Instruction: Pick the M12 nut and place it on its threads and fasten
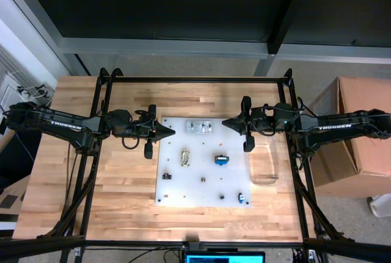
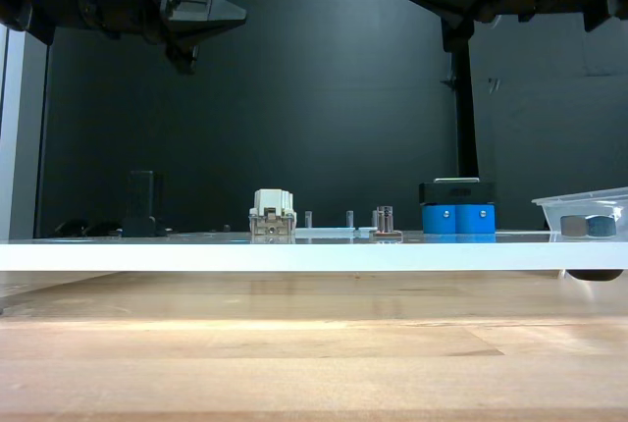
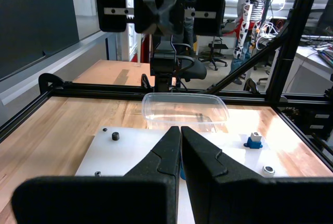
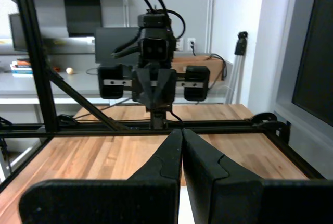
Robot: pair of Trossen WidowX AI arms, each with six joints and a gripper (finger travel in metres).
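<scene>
Overhead, left pincer [image 1: 173, 132] and right pincer [image 1: 223, 123] pressed together above board [image 1: 183, 185]; nut [image 2: 573, 226] at near-right edge, seating unclear.

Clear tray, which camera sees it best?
The left wrist view: the whole clear tray shows past the shut left gripper. The high view shows it faintly beside the board, near the right gripper. The low view catches one end; the right wrist view, none.

Board [image 1: 189, 183] on bench [image 1: 122, 202], tray [image 1: 265, 181] at its right edge; left end effector [image 1: 170, 132] above the board's far left edge, right end effector [image 1: 225, 123] above its far right edge.
</scene>
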